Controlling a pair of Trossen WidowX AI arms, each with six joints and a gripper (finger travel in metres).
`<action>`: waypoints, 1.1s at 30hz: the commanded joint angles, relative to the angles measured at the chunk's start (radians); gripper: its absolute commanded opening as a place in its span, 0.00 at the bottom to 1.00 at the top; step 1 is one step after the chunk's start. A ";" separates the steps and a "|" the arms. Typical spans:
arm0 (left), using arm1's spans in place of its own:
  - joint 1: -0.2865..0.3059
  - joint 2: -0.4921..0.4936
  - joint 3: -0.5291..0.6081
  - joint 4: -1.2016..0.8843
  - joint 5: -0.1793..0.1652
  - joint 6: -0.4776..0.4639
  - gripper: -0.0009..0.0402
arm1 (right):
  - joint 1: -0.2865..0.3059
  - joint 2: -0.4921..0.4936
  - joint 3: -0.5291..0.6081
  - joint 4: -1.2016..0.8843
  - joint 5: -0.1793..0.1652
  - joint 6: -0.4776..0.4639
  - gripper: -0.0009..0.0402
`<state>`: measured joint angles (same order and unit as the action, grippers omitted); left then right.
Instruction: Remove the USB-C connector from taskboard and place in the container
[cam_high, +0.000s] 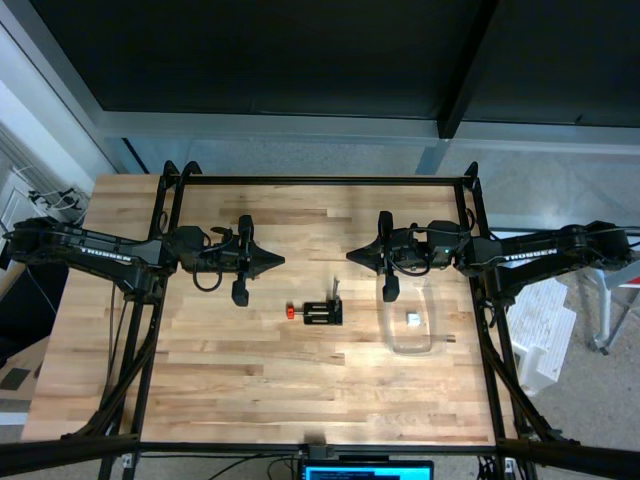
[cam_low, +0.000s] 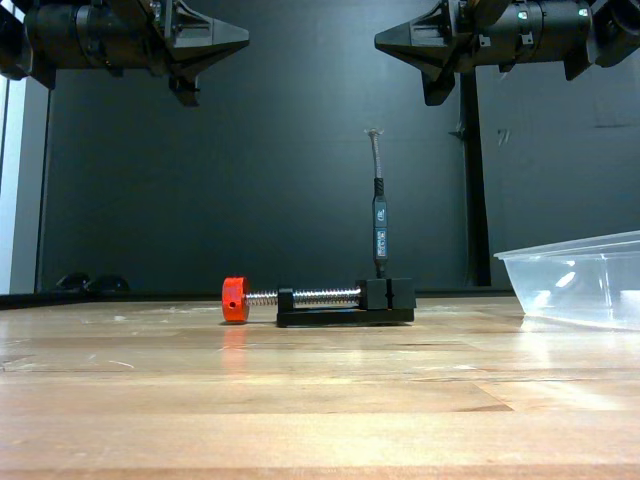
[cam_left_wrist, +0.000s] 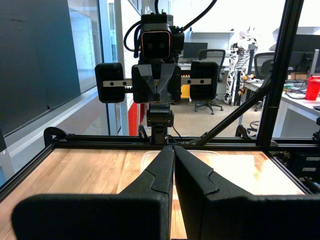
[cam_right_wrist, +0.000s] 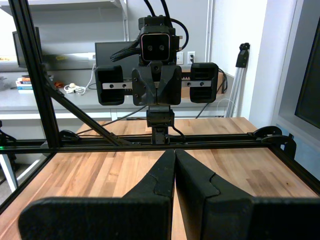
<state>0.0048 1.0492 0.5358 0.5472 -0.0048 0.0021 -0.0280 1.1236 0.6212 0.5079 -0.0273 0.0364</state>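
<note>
The taskboard (cam_high: 320, 312) (cam_low: 345, 300), a small black clamp block with an orange-red knob (cam_low: 234, 299), lies on the table's middle. The dark USB-C connector (cam_low: 380, 228) (cam_high: 336, 291) stands upright in the block's right end, with a thin grey pin above it. The clear container (cam_high: 434, 310) (cam_low: 575, 285) sits to the right and holds a small white cube (cam_high: 412, 318). My left gripper (cam_high: 283, 261) (cam_left_wrist: 173, 148) hovers shut and empty, high and back-left of the board. My right gripper (cam_high: 348, 256) (cam_right_wrist: 175, 150) hovers shut and empty, facing it, above the container's far-left corner.
A black metal frame (cam_high: 320, 181) borders the wooden table (cam_high: 250, 380). Both arms hang well above the board, tips pointing at each other with a gap between them. A screen (cam_high: 365, 468) sits at the near edge.
</note>
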 joint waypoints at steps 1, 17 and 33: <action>0.000 0.000 0.000 0.000 0.000 0.000 0.02 | 0.000 0.000 0.000 -0.002 0.000 0.000 0.02; 0.000 0.000 0.000 0.000 0.000 0.000 0.02 | 0.000 0.000 0.003 -0.002 0.001 0.000 0.02; 0.000 0.000 0.000 0.000 0.000 0.000 0.02 | 0.105 -0.001 0.254 -0.626 0.042 0.007 0.02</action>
<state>0.0051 1.0489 0.5358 0.5472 -0.0048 0.0021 0.0628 1.1213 0.8543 -0.0628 -0.0071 0.0452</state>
